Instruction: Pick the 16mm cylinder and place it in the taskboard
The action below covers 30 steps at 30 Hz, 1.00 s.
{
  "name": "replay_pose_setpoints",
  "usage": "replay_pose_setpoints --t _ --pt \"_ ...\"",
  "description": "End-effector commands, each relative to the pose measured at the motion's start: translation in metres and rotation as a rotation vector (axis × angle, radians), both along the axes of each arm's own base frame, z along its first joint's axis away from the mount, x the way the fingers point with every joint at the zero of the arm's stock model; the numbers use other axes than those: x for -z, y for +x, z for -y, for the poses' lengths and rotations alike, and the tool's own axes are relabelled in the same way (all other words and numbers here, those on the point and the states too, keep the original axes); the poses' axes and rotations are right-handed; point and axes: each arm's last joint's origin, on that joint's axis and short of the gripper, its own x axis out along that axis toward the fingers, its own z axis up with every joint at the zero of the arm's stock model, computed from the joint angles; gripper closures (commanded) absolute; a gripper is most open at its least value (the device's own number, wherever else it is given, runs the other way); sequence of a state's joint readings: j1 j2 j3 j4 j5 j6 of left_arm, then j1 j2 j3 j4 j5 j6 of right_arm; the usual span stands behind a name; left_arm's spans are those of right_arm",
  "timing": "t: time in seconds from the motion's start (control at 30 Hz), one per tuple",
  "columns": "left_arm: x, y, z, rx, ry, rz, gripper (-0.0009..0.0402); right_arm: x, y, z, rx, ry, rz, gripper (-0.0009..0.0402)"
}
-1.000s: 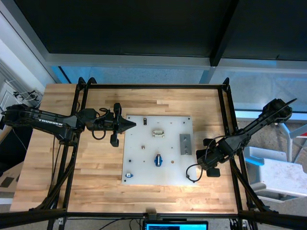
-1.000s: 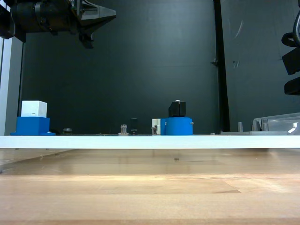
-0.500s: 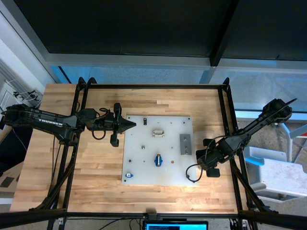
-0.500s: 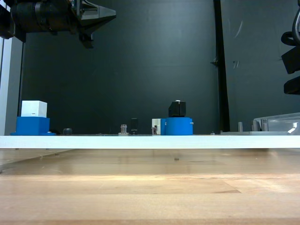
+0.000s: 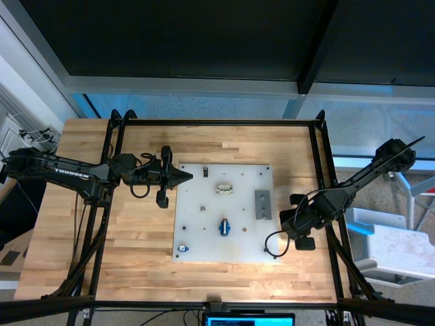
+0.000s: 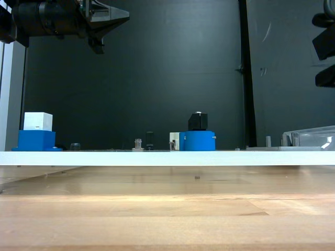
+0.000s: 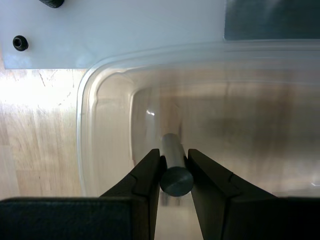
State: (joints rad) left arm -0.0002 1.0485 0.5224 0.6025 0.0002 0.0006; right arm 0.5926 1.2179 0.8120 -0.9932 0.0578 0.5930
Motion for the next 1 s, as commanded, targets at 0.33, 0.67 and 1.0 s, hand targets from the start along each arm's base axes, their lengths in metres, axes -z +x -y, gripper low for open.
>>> replay_pose_setpoints --t 0.33,0.67,1.0 --pt "0.0 0.0 0.0 0.0 0.0 0.0 0.0393 -0.033 -0.001 0.001 -0.006 -0.002 0.004 0.0368" --pt "0.0 0.0 0.0 0.0 0.0 0.0 0.0393 -0.06 -0.004 0.003 -0.005 0.0 0.008 0.0368" --pt "0.0 0.0 0.0 0.0 0.0 0.0 0.0393 -0.063 -0.004 0.004 -0.006 -0.011 0.016 0.0368"
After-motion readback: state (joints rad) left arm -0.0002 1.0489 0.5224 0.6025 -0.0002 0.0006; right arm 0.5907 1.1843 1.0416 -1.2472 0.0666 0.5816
